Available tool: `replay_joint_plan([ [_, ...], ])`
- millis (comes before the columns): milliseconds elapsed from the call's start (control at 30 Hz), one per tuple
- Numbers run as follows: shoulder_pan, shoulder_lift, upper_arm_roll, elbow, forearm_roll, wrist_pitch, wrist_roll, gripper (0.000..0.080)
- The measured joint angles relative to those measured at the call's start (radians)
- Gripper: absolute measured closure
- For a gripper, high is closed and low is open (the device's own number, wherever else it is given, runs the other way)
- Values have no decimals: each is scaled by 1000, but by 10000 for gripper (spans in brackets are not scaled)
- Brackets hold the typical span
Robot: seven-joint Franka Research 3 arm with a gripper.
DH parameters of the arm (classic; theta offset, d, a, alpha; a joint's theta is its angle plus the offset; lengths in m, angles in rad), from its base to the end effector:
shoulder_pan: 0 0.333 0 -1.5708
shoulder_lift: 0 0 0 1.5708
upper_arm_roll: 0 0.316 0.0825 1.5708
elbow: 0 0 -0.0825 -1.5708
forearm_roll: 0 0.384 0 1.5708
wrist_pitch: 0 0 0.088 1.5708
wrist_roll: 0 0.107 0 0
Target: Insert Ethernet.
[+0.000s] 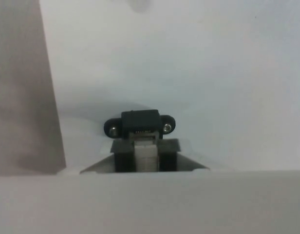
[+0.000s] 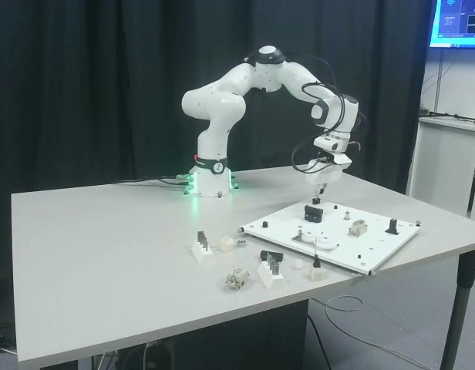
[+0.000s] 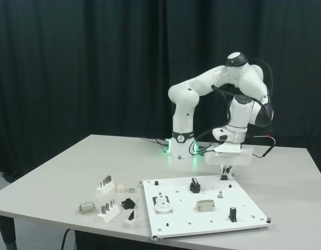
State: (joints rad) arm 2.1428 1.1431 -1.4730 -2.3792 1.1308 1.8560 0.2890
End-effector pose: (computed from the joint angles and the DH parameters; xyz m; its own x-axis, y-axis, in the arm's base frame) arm 0.3605 0.2776 0.2237 0.9213 -0.3873 -0.0332 -0.3733 -0.9053 0.2025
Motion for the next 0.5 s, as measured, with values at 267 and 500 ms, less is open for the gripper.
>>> replay_joint_plan([
  [267, -1, 0, -31, 8, -24, -21, 3, 435],
  [500, -1, 0, -76, 15, -50, -67, 3, 107],
])
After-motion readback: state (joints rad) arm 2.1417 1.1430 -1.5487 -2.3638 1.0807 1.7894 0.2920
